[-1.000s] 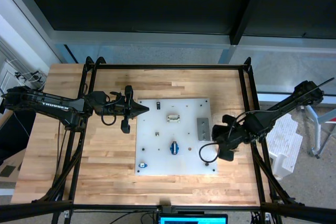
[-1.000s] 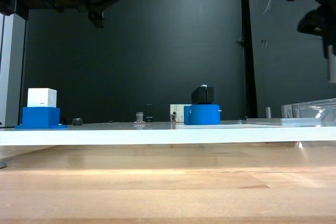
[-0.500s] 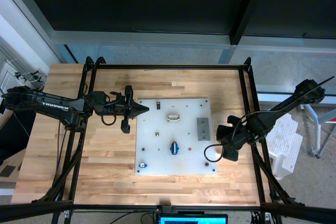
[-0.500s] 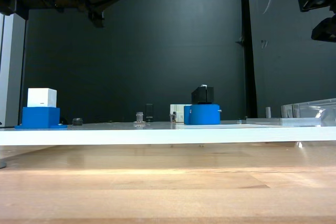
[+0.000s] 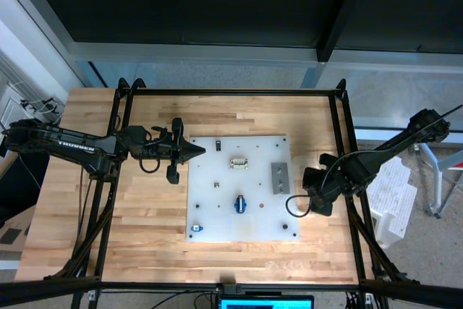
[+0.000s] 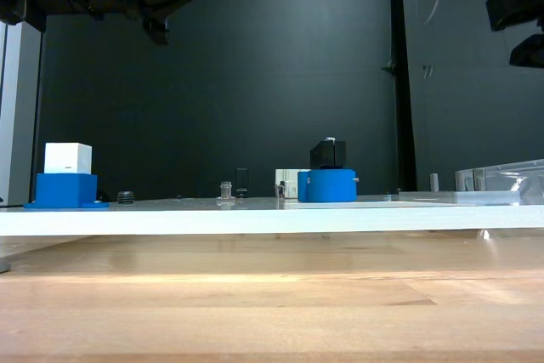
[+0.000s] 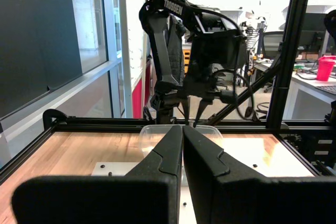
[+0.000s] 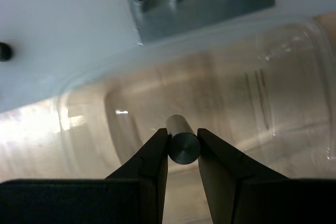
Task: Remove the 16mm cylinder and place in the container
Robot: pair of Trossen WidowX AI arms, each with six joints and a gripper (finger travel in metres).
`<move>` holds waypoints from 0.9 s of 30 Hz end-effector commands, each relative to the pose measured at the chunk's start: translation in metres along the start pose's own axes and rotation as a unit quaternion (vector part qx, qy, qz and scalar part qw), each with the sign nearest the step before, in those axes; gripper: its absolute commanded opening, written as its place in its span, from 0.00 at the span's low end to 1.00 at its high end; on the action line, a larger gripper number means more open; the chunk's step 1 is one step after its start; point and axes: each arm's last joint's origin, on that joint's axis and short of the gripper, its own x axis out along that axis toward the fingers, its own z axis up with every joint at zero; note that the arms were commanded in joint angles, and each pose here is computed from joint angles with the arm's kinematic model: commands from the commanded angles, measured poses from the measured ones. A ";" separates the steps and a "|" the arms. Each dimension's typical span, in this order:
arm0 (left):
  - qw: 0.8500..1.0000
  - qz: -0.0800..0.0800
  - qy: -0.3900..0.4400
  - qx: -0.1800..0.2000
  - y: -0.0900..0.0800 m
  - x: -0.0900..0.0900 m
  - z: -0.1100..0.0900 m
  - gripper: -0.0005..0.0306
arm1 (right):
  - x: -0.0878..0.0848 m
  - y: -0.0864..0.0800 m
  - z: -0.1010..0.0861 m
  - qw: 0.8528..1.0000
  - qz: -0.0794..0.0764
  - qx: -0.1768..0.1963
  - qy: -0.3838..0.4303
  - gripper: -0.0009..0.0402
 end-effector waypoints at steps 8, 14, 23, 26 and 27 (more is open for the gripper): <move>1.000 0.000 0.000 0.000 0.000 0.000 0.000 0.02 | 0.022 -0.022 -0.006 0.999 -0.028 0.040 0.025 0.10; 1.000 0.000 0.000 0.000 0.000 0.000 0.000 0.02 | 0.033 -0.028 -0.007 0.997 -0.036 0.059 0.032 0.21; 1.000 0.000 0.000 0.000 0.000 0.000 0.000 0.02 | 0.041 -0.026 -0.007 0.997 -0.013 0.066 0.025 0.32; 1.000 0.000 0.000 0.000 0.000 0.000 0.000 0.02 | 0.041 -0.026 -0.006 0.997 -0.013 0.066 0.025 0.36; 1.000 0.000 0.000 0.000 0.000 0.000 0.000 0.02 | 0.041 -0.026 -0.006 0.997 -0.012 0.066 0.025 0.37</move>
